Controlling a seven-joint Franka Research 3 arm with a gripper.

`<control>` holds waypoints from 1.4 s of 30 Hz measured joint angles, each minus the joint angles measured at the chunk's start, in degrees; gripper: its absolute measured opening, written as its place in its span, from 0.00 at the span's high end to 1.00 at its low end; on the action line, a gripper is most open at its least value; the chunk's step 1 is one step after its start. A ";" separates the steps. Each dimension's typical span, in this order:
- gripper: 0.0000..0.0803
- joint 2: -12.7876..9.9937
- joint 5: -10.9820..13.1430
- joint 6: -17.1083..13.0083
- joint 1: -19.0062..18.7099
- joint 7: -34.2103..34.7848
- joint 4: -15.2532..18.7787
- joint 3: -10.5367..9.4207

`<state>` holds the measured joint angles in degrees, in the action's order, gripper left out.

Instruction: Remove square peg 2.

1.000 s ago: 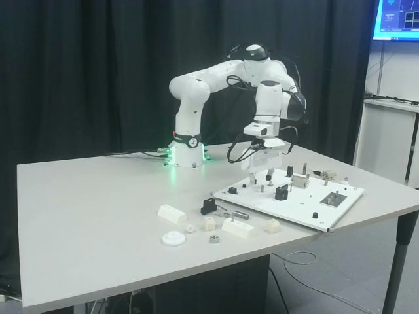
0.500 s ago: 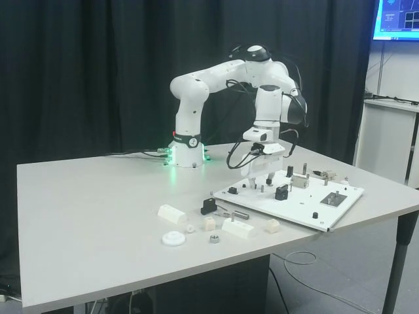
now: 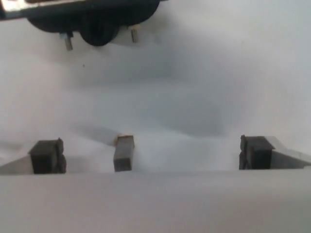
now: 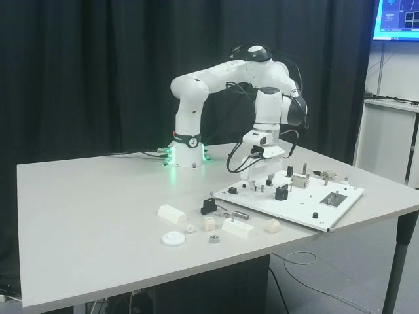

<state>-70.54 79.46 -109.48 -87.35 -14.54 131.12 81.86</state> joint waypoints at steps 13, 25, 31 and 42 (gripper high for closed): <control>0.00 0.00 -0.33 0.01 -0.49 -2.92 0.00 -0.85; 0.00 -0.03 -1.37 -0.09 -1.52 -4.05 0.13 -1.25; 0.00 -0.04 -1.46 -0.49 -1.96 -4.10 0.34 -1.25; 0.57 -0.04 -1.45 -1.02 -2.09 -4.10 0.37 -1.21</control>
<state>-70.58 78.01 -110.50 -89.44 -18.65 131.49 80.65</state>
